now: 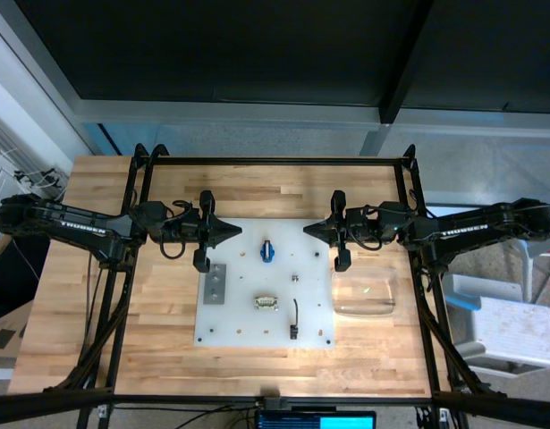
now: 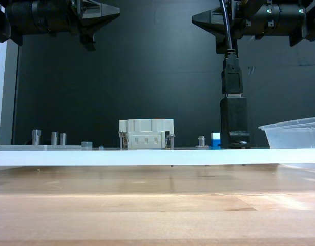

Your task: Remove the USB connector from the USB hub and place in the container

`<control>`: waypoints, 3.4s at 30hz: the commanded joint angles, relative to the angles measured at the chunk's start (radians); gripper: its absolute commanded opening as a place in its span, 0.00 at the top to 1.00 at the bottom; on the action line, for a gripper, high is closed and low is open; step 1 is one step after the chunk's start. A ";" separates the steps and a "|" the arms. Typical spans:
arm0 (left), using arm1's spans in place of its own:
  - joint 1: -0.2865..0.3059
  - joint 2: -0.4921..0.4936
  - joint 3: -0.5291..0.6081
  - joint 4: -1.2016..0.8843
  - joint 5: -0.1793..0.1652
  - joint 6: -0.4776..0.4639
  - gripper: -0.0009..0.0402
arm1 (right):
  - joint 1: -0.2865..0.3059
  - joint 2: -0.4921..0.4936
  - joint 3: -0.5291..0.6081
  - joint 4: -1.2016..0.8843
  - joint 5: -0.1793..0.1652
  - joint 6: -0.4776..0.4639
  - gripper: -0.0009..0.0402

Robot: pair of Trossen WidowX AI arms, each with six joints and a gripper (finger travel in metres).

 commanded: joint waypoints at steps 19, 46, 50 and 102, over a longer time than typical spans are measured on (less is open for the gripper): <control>0.000 0.000 -0.001 -0.002 0.000 0.000 0.98 | 0.014 0.000 0.165 -0.416 -0.002 0.027 0.98; 0.000 0.000 -0.001 -0.003 0.000 0.000 0.98 | 0.269 0.312 0.826 -1.549 0.008 0.184 0.98; 0.000 0.000 -0.001 -0.002 0.000 0.000 0.98 | 0.296 0.386 0.892 -1.592 0.012 0.254 0.98; 0.000 0.000 -0.001 -0.003 0.000 0.000 0.98 | 0.568 0.787 0.973 -1.415 0.241 0.599 0.54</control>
